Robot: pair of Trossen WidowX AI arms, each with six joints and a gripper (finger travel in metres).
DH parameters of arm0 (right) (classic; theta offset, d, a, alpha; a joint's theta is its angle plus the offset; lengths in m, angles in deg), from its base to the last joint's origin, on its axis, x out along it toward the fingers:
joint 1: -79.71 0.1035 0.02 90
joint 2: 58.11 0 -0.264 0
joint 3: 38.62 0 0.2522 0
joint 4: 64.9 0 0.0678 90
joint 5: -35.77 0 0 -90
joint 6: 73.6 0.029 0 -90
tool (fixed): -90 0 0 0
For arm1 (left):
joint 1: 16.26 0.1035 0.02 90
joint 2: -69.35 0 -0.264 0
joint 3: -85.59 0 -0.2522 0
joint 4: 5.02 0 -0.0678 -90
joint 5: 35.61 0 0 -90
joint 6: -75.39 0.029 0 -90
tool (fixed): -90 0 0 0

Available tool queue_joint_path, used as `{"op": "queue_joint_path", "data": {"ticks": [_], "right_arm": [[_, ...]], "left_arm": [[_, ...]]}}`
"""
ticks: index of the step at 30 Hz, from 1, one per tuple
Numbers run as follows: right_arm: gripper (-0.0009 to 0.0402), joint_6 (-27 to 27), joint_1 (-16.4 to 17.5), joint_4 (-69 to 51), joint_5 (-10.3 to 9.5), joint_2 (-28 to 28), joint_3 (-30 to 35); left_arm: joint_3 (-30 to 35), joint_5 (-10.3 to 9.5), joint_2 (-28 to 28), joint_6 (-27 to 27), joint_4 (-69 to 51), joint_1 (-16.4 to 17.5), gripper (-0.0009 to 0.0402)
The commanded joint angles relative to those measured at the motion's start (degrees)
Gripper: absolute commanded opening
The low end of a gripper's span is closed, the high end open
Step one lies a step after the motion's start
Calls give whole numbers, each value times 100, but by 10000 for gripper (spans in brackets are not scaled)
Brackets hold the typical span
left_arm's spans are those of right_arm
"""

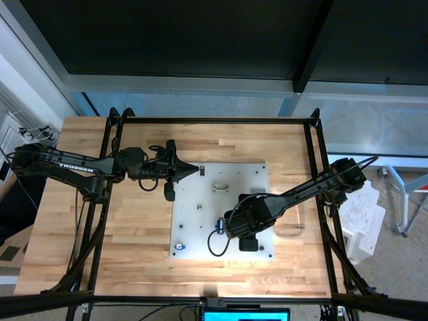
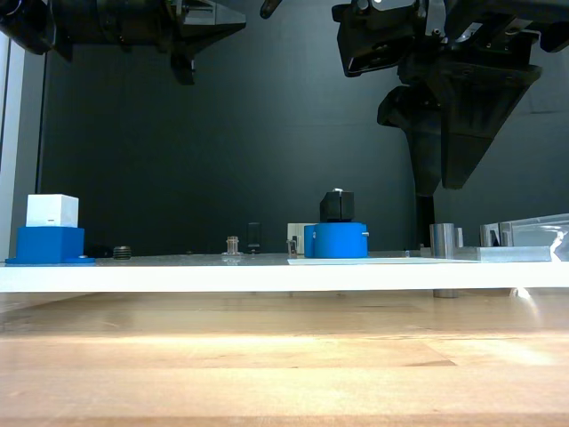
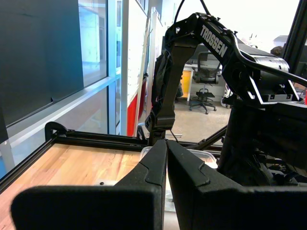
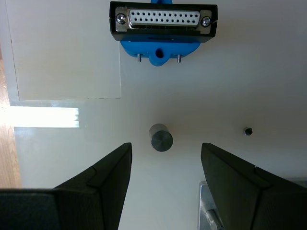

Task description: Pick the 16mm cylinder and install on the taskboard

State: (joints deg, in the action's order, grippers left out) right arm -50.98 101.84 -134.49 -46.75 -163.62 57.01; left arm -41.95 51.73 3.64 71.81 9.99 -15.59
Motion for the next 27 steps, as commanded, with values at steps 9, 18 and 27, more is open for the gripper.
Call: {"op": "queue_joint_path", "data": {"ticks": [9, 18, 27], "right_arm": [[200, 2, 2, 225, -2, -2, -203], [200, 2, 4, 459, -2, -2, -389], [200, 0, 4, 452, -2, -2, -389]], "left_arm": [[2, 2, 0, 0, 2, 2, 0], [2, 2, 0, 0, 2, 0, 0], [2, 2, 0, 0, 2, 0, 0]]}}
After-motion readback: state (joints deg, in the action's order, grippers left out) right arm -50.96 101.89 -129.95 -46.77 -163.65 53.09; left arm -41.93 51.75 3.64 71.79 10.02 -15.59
